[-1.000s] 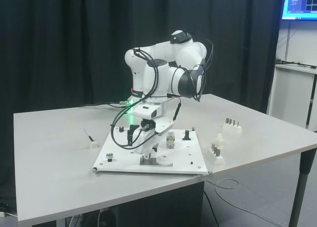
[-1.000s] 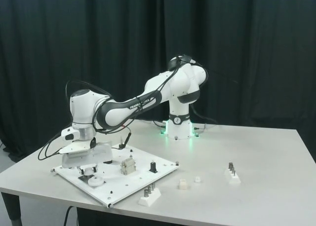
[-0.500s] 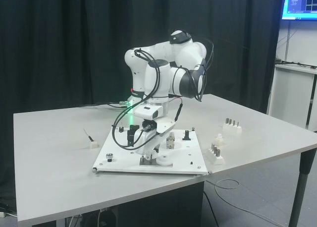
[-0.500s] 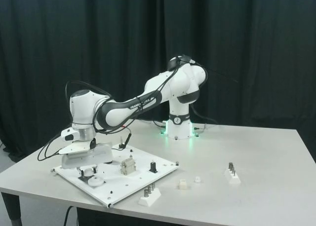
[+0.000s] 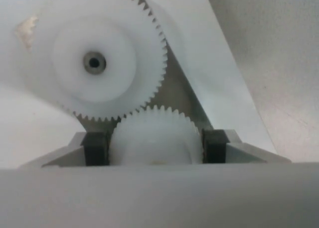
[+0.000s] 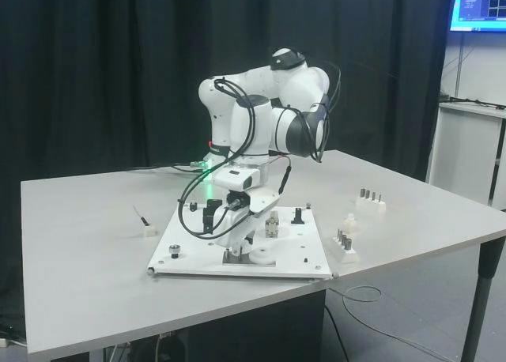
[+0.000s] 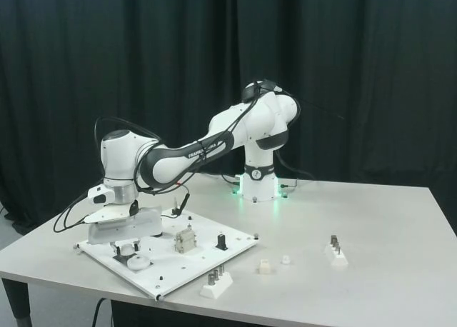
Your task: Insert medium gear.
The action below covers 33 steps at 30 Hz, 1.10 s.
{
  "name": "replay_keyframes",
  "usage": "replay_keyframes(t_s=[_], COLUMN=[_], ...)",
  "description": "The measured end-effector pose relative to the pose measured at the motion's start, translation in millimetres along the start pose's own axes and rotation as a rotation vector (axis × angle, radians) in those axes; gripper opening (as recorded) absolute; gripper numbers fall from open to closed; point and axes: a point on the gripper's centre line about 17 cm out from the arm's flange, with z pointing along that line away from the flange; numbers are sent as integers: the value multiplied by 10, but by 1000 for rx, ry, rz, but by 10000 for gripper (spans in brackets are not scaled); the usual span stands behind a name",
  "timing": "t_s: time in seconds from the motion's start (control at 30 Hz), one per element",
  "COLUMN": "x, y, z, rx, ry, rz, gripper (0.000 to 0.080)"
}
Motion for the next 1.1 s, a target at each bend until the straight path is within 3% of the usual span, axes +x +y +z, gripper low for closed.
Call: replay_keyframes(t_s=[1.1], x=[-18], y=[-1], z=[4], rx=[-1], ry=[-14], rz=[13], gripper=[396])
